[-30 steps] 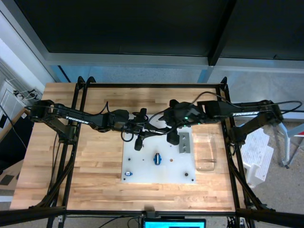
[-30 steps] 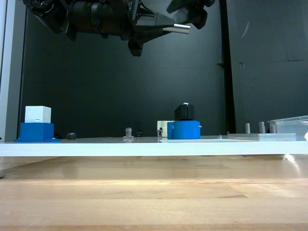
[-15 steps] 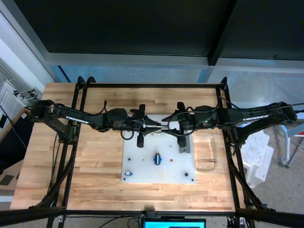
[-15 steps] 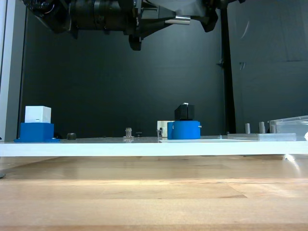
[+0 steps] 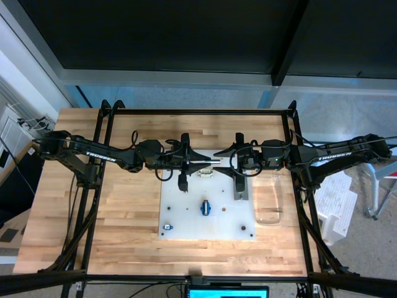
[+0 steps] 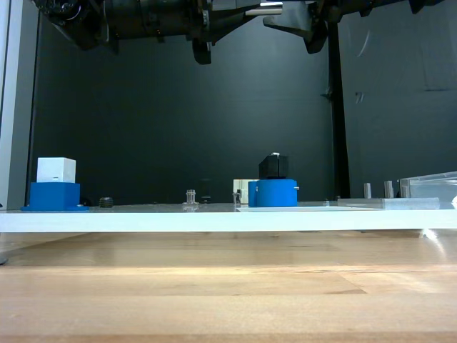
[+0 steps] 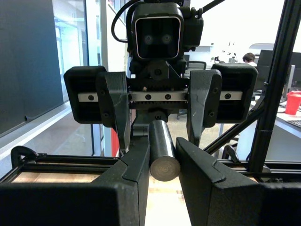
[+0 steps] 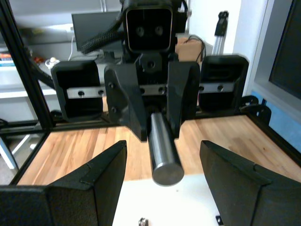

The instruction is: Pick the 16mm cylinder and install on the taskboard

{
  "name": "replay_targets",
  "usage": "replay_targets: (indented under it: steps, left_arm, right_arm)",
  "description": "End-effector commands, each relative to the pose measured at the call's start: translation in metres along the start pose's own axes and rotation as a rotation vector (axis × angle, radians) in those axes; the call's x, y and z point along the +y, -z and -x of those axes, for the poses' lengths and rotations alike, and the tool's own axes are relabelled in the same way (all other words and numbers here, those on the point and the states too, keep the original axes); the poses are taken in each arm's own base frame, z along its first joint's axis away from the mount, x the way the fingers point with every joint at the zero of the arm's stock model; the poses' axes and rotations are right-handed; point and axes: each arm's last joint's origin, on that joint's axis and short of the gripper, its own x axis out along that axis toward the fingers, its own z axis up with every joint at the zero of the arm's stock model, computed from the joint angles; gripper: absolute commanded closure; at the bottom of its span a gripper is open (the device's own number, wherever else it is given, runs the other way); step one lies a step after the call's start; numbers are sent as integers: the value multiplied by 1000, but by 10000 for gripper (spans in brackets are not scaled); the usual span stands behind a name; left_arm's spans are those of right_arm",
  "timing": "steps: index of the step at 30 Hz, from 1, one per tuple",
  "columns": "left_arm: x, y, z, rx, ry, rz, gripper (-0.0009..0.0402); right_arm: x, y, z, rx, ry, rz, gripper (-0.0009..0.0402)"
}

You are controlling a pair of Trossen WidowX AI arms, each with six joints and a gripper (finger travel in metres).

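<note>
The 16mm cylinder (image 7: 163, 160) is a silvery-grey metal rod held level, high above the taskboard (image 5: 186, 217). My left gripper (image 7: 163, 162) is shut on one end of it. In the high view the cylinder (image 5: 211, 162) sticks out rightward from the left gripper (image 5: 198, 162) over the board's far edge. My right gripper (image 8: 162, 146) faces it head-on and is open, its fingers (image 8: 94, 188) standing wide on either side of the rod's free end (image 8: 167, 172) without touching it. The right gripper (image 5: 228, 164) is level with the left one.
On the white board sit a grey metal block (image 5: 240, 186), a blue connector (image 5: 205, 208) and a small blue part (image 5: 167, 227). A clear plastic tray (image 5: 268, 202) lies to the board's right. Black frame rails (image 5: 99, 186) run along both table sides.
Both grippers have risen, carrying the cylinder higher. The right gripper has swung from tilted down to level and now faces the rod's free end with open fingers.
</note>
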Motion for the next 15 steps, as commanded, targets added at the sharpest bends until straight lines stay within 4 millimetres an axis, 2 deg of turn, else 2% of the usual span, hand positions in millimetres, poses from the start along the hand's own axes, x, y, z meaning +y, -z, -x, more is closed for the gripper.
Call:
replay_targets:
  steps: [1, 15]
  left_arm:
    - [0, 0, 0, 0, 0, 2, 383]
    - [0, 0, 0, -1, 0, 6, 383]
  right_arm:
    - [0, 1, -1, -3, -2, 9, 189]
    - [1, 0, -1, -30, -28, 18, 239]
